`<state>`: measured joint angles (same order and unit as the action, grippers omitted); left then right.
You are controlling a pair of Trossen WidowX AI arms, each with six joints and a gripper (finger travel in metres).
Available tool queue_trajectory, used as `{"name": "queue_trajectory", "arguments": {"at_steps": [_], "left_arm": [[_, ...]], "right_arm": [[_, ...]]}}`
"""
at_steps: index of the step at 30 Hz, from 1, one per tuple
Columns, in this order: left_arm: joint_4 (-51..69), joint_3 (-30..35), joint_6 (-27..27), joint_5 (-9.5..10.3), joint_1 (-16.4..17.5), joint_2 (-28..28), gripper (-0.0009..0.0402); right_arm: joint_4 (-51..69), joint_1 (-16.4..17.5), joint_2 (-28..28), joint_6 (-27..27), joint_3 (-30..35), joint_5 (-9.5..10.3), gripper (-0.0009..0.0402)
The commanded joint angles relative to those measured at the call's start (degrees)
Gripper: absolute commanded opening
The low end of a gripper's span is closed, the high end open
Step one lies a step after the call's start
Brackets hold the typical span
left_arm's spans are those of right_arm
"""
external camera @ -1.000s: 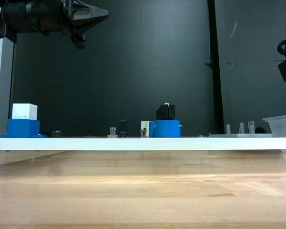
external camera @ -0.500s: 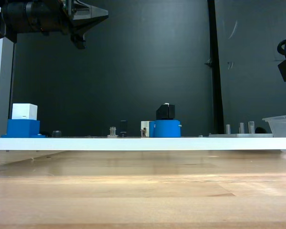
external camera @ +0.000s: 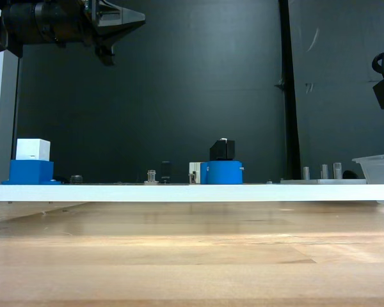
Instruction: Pick the 16mm cylinder and place it in the taskboard
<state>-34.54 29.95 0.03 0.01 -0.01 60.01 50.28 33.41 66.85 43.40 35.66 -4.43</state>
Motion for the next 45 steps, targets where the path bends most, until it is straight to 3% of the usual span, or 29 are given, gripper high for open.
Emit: {"name": "queue_trajectory", "arguments": {"at_steps": [1,36,45], "left_arm": [[0.0,0.0,0.0,0.0,0.0,0.0,0.0],[0.0,0.0,0.0,0.0,0.0,0.0,0.0],[0.0,0.0,0.0,0.0,0.0,0.0,0.0]], "right_arm": [[0.0,0.0,0.0,0.0,0.0,-0.02,0.0028],[18.4,0.0,-4.5,-2.1,15.6,-0.04,0.0027],[19.8,0.0,-4.5,-3.0,16.3,-0.07,0.0027]]}}
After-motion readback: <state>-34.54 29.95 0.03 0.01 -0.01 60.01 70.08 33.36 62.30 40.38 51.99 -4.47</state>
